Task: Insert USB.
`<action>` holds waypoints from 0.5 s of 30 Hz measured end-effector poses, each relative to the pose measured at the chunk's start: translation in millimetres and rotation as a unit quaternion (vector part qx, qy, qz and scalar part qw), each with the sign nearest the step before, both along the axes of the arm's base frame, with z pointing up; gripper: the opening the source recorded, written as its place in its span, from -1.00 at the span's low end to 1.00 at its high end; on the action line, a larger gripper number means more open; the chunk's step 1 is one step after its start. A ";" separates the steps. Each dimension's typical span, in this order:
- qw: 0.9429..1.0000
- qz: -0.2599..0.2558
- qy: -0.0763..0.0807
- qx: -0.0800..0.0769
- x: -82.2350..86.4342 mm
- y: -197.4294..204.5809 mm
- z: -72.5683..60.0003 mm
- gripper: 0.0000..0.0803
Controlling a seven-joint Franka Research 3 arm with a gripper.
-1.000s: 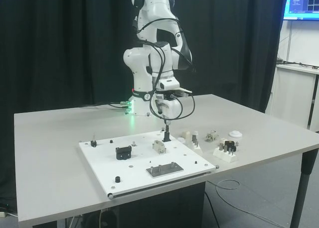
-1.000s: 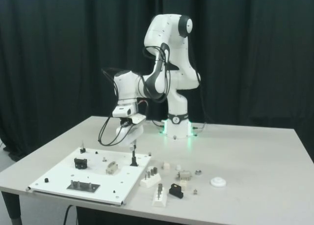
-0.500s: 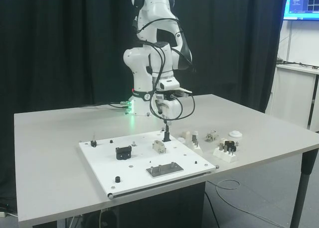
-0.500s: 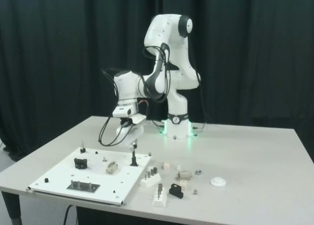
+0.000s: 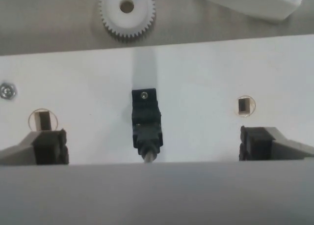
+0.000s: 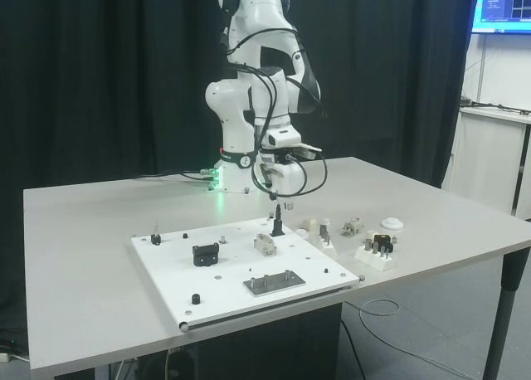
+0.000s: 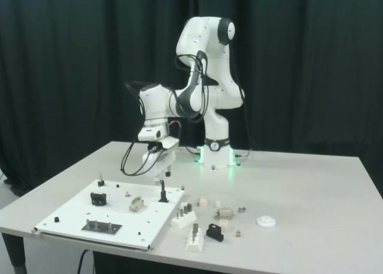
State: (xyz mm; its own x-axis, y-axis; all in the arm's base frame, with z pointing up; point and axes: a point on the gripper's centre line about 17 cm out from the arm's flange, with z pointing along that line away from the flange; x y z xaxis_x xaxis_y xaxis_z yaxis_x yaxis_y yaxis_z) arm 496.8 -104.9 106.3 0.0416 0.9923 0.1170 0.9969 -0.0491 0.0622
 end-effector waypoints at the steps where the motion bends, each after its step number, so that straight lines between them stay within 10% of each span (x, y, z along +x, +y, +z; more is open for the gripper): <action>1: 1.000 0.000 0.000 0.000 0.1 0.0 0.5 0.92; 15: 1.000 0.000 0.001 -0.004 -0.5 -2.8 1.6 0.99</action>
